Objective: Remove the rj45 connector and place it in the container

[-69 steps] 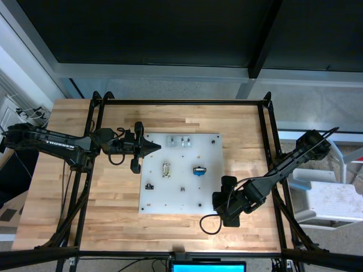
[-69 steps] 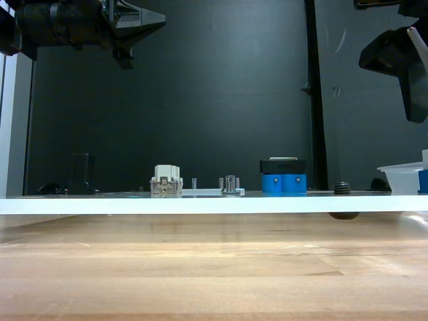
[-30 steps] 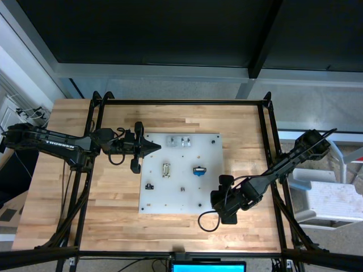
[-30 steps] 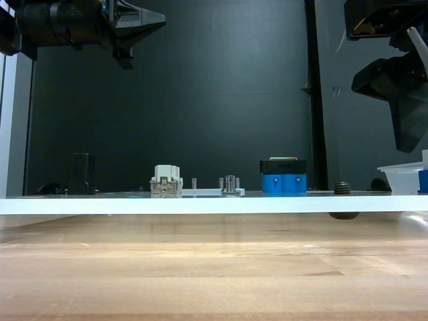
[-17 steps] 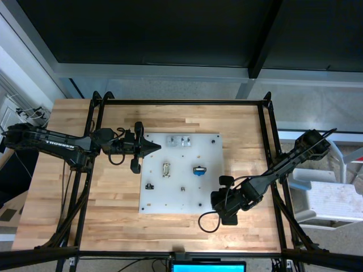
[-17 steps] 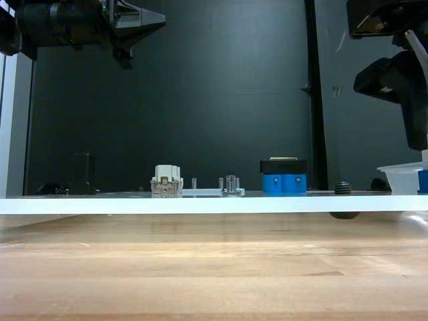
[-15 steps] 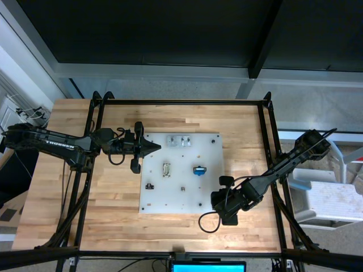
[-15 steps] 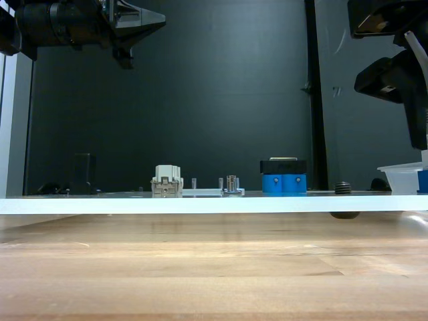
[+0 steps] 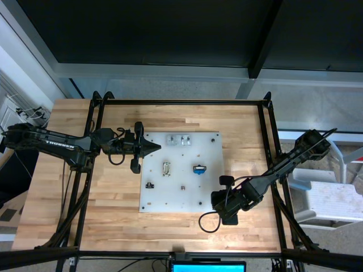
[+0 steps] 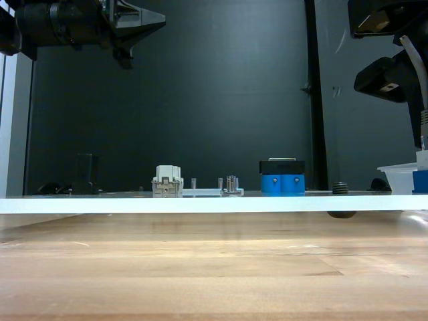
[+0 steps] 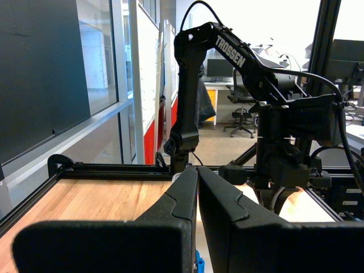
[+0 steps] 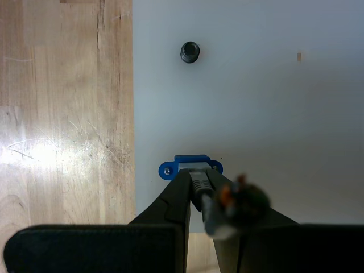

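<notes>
The right gripper (image 12: 199, 176) has come down over the near right corner of the white board (image 9: 170, 192). About two seconds ago it hung higher and further out past the board's right edge. Its fingers (image 12: 176, 196) are now pinched tight on the grey network plug (image 12: 198, 181). The plug's tip meets the blue socket holder (image 12: 190, 166), which is fixed just inside that edge of the board. In the low view more of the holder shows than half a second ago, with a pale piece above it.

A black knob (image 12: 190, 52) stands further along the same edge, apart from the holder. A second blue block (image 9: 199, 170) sits mid-board, well clear of the gripper.

The container (image 10: 398, 179) shows only in the low view, just behind the holder. Whether it rests on the board or on the wooden bench (image 9: 113, 226) cannot be told.

The left gripper (image 11: 197, 169) has not moved across the frames. It hangs above the board's left edge toward the far corner, fingers pressed together and holding nothing.
</notes>
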